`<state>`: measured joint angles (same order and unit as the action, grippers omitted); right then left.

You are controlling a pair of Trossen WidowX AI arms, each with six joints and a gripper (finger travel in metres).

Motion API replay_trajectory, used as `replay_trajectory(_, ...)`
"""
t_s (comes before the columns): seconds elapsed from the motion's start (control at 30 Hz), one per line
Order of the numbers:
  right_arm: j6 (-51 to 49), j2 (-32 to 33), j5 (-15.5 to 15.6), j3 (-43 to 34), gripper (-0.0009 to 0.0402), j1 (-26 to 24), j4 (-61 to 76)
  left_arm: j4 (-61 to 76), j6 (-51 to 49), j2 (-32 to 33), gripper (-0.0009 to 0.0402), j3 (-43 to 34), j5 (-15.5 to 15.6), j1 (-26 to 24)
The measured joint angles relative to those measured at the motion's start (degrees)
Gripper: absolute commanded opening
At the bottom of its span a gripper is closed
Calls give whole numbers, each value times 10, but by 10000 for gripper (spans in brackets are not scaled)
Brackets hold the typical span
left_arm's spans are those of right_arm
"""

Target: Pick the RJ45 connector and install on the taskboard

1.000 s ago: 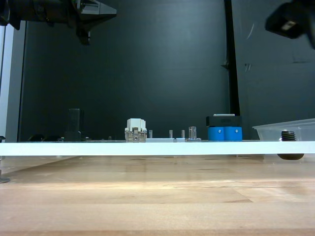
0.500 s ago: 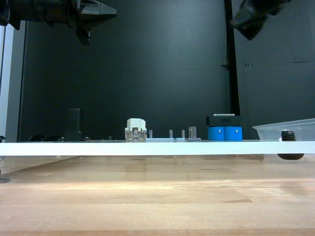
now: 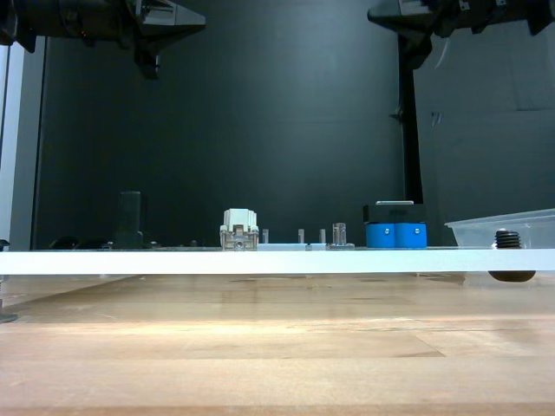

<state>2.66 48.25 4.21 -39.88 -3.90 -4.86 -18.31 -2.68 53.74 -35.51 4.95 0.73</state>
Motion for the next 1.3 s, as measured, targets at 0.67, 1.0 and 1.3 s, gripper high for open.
replay_trajectory(0.67, 13, 1, -29, 58, 0, -6, -119, 0, 0, 0, 0, 0, 0, 0)
replay_trajectory(1.0, 17, 2, -31, 64, 0, -6, -123, 0, 0, 0, 0, 0, 0, 0)
replay_trajectory(1.3, 26, 3, -27, 66, 0, -6, -122, 0, 0, 0, 0, 0, 0, 0)
